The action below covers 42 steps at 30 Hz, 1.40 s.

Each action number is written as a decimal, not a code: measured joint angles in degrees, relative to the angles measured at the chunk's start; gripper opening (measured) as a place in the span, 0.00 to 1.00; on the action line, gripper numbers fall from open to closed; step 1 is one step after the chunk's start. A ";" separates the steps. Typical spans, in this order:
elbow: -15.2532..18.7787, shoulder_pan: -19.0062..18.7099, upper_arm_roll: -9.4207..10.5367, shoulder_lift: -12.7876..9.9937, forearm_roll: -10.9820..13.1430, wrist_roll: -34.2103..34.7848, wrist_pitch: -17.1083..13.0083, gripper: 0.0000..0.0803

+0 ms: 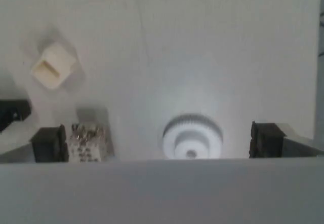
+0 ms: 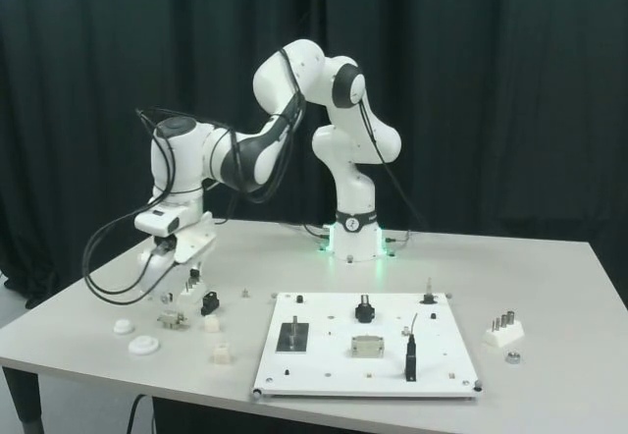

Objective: Pick waterproof.

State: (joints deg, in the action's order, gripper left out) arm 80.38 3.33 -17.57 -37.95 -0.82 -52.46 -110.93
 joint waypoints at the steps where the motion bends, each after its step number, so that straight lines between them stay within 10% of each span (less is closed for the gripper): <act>1: 0.10 0.19 -0.25 0.00 0.01 0.25 -0.05 1.00; 21: 2.29 4.67 -2.66 0.03 1.81 30.54 -2.94 1.00; 42: 10.08 5.68 -8.14 0.10 13.99 57.21 -12.27 1.00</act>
State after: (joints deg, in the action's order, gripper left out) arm 90.47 9.01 -25.71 -37.84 13.17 4.75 -123.20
